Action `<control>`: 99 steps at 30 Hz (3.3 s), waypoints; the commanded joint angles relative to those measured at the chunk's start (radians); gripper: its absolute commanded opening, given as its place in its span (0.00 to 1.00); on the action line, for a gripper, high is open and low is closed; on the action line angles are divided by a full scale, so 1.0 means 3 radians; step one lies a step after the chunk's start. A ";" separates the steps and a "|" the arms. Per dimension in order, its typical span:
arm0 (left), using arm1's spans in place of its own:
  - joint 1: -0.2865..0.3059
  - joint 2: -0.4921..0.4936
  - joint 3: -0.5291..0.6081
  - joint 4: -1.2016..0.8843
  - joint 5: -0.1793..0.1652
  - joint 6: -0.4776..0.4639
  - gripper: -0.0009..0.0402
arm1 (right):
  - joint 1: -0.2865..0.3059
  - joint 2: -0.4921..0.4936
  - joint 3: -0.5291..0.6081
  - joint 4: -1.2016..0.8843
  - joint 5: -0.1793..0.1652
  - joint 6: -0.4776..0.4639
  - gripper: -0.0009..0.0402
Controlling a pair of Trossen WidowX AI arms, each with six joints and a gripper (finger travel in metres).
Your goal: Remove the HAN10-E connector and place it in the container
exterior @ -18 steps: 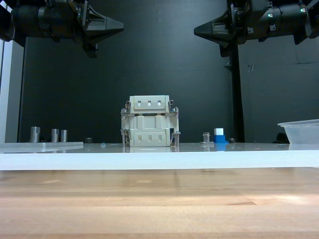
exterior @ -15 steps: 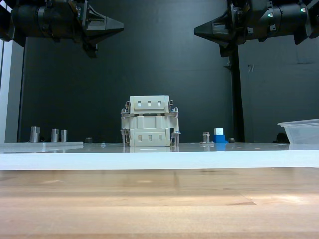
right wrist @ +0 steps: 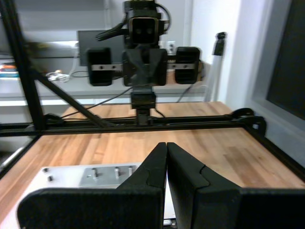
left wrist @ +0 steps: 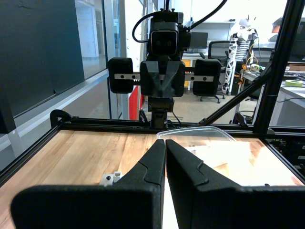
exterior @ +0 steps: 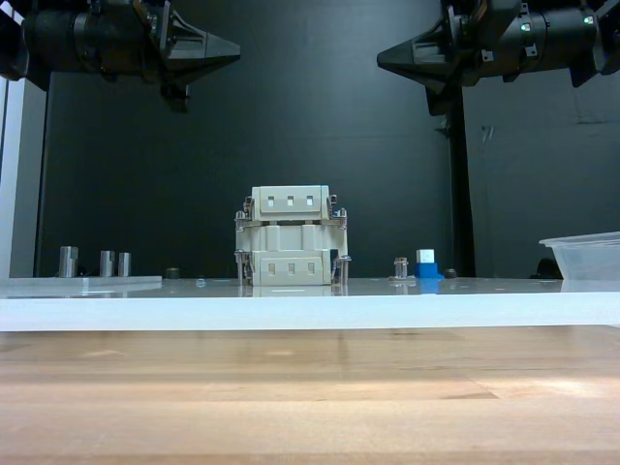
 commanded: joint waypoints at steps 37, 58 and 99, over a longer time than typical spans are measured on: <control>0.0001 0.0001 0.0001 0.0000 0.0000 0.0001 0.02 | 0.0473 0.1808 0.3482 -0.4640 -0.0064 0.0406 0.02; 0.0001 0.0001 0.0001 0.0000 0.0000 0.0001 0.02 | 0.0690 0.3152 0.5172 -0.5834 -0.0046 0.0760 0.02; 0.0001 0.0000 0.0001 -0.0001 0.0000 0.0001 0.02 | 0.0874 0.3992 0.5478 -0.5716 -0.0060 0.1027 0.77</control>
